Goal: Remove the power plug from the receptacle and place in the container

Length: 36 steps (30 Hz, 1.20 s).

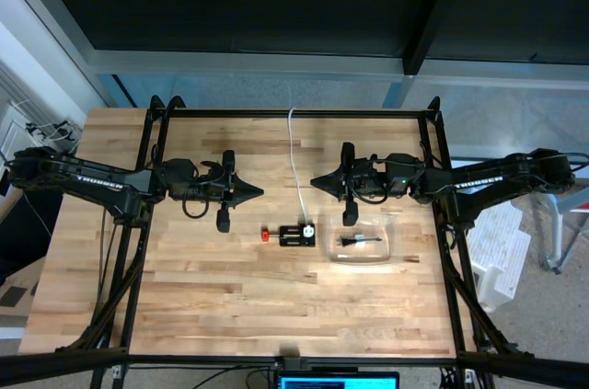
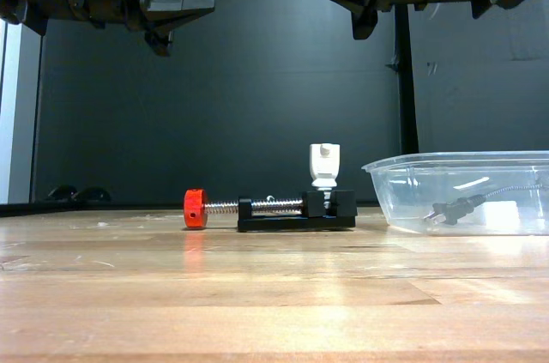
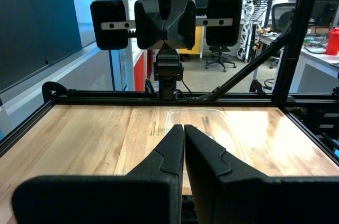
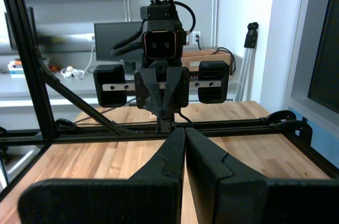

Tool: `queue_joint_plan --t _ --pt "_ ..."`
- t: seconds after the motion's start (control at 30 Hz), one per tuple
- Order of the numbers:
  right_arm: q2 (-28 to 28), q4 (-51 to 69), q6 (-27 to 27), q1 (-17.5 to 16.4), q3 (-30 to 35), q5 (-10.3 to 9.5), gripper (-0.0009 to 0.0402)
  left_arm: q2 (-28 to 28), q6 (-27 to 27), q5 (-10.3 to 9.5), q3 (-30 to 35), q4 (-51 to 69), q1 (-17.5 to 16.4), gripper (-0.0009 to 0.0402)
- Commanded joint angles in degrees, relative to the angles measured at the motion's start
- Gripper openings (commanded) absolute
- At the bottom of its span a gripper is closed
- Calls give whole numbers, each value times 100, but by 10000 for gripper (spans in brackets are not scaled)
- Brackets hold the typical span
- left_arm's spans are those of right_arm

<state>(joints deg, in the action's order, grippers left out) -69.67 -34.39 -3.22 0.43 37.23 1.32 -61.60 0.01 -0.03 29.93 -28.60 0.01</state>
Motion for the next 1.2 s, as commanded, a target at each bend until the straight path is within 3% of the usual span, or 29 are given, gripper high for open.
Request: queue_joint_plan --t 0.03,0.2,0.27,1.2 --pt "-4 -160 -57 2 -164 2 0 0 0 0 2 0 -2 0" --pt "-4 -188 -81 4 -275 -28 0 0 0 0 2 0 0 0" --pt "-4 -186 -81 4 -271 -142 0 0 0 0 2 2 -2 0" --pt "-7 -136 -74 7 -260 -92 0 0 0 0 2 0 0 0"
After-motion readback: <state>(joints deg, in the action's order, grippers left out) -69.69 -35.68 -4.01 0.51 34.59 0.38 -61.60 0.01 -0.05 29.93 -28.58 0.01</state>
